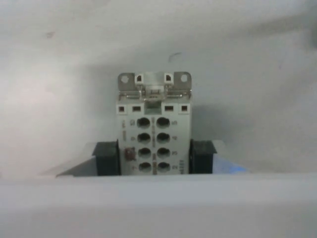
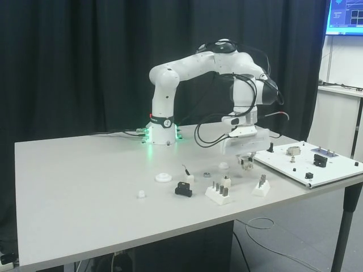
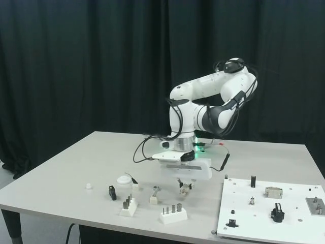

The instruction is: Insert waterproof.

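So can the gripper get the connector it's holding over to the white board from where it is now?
Probably yes. The gripper holds the connector above the table, just beside the white board, and nothing tall stands between them.

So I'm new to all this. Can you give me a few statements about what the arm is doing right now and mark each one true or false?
1. The gripper holds a connector with numbered holes. True.
2. The connector is already plugged into the white board. False: it hangs above the bare table, short of the board.
3. Small parts lie on the table near the arm. True.
4. The curtain behind the table is white. False: it is black.
5. Green light shows at the arm's base. True.
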`<action>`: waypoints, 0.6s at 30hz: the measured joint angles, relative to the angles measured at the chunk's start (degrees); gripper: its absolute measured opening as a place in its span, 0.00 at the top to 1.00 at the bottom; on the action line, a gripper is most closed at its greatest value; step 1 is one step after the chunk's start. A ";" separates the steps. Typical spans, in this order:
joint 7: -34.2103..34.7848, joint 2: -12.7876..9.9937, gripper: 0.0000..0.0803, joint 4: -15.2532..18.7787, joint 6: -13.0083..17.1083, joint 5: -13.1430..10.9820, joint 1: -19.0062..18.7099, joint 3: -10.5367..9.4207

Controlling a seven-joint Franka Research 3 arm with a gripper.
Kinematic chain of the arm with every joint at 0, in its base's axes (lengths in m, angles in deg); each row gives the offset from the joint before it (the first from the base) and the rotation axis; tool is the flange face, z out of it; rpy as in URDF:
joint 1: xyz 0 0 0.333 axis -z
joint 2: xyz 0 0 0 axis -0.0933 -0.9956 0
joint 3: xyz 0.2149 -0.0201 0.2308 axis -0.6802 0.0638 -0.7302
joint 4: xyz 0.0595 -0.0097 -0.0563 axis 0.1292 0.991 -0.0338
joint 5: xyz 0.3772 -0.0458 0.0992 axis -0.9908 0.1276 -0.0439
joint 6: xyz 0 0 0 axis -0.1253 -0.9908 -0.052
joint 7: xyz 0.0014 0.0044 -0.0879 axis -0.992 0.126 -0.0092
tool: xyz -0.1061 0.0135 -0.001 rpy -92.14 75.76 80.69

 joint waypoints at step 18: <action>14.34 0.04 0.62 -3.43 -3.65 0.24 -6.58 2.46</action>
